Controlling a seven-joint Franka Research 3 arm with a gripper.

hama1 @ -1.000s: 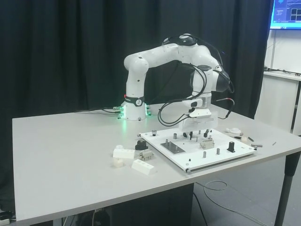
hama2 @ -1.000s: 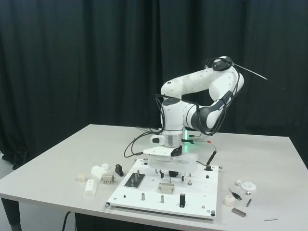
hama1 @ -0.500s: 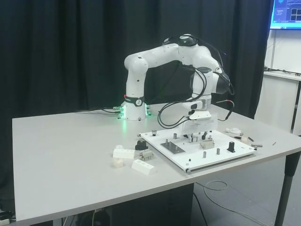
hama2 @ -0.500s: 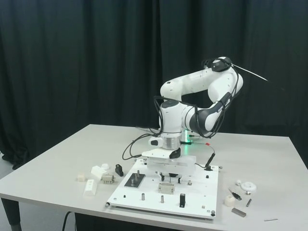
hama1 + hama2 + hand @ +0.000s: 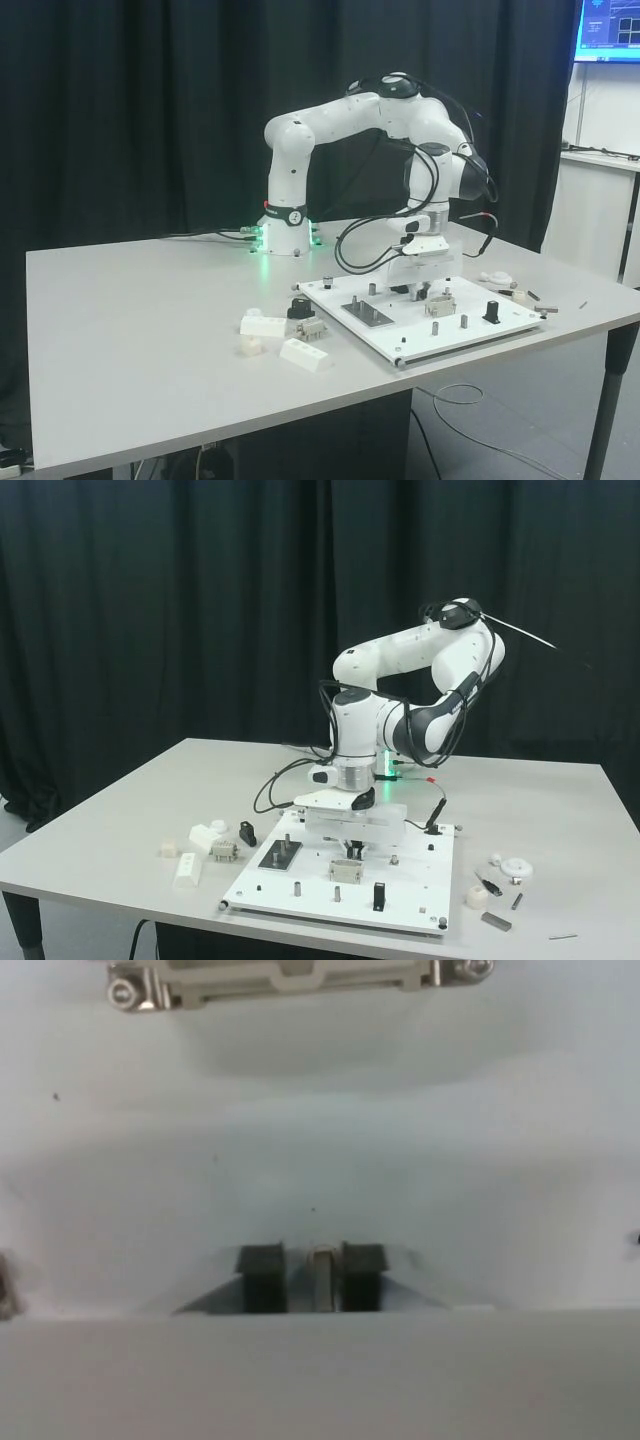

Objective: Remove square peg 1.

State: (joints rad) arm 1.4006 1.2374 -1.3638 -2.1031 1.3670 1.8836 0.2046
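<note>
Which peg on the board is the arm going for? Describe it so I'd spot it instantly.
Start at the white board on the grey table, then find the gripper lowered onto its middle. Square peg 1 is the small upright grey peg standing between the two black fingers. Unlike the board's other pegs, it alone is flanked by them.

From my wrist view, a pale out-of-focus band covers the tool's point(image 5: 312, 1280) fingers point(image 5: 262, 1278) below their tips, and the metal connector point(image 5: 290, 980) is cut off by the picture's edge. In both room views the small pieces standing on the white board point(image 5: 420, 325) are too small for me to name, and the tool itself is lost under the arm's point(image 5: 400, 680) wrist housing. I can't make out the parts lying loose on the counter point(image 5: 560, 880) beside the board.
</note>
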